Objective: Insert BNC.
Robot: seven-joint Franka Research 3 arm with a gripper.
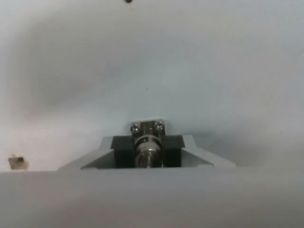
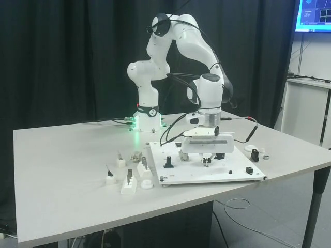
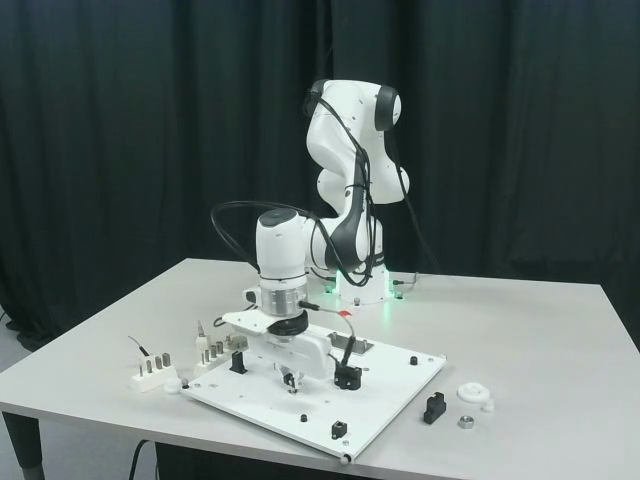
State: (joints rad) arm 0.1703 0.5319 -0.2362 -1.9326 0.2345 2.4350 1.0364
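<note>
The white arm (image 2: 181, 41) bends down over the white board (image 2: 207, 173) on the grey table (image 2: 62, 155), and its gripper (image 2: 206, 161) hangs just above the board's middle. In the wrist view the metal connector (image 1: 148, 151) sits in a black holder (image 1: 147, 152) with two screws at its 12 o'clock end; whether the fingers pinch it, I cannot tell. Small white fixtures (image 2: 129, 178) stand off the board at about 9 o'clock in the first room view. A white gear (image 3: 470, 392) lies near the board's 3 o'clock edge in the second room view.
</note>
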